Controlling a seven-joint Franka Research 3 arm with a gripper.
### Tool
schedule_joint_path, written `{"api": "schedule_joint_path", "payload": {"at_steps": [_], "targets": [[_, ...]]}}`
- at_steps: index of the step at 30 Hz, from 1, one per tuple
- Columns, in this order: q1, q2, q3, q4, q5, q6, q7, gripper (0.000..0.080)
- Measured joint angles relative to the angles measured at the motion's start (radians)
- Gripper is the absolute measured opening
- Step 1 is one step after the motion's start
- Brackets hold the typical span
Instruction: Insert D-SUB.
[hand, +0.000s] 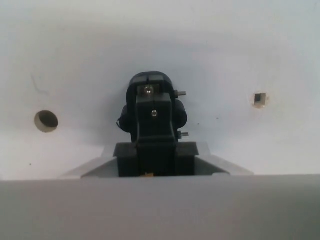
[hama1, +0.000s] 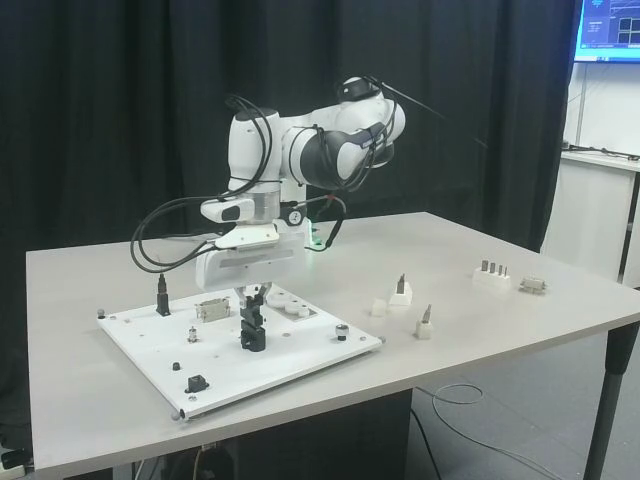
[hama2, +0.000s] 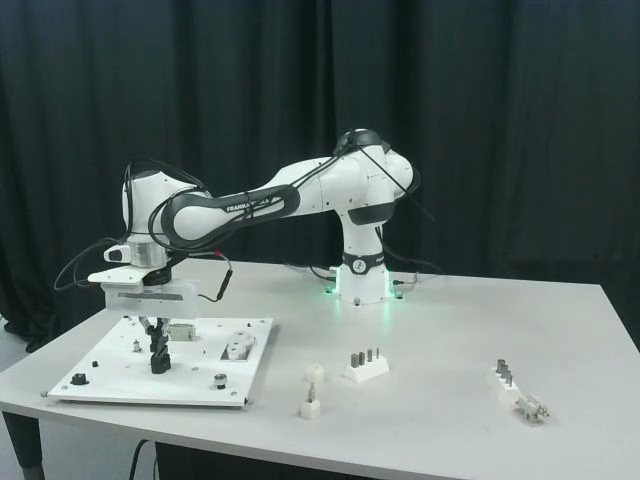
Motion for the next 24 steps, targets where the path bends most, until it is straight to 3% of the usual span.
{"api": "schedule_joint_path", "payload": {"at_steps": [24], "targets": [[0.000, -0.001, 0.002, 0.014, 0.020, -0.002, 0.000, 0.0147]]}}
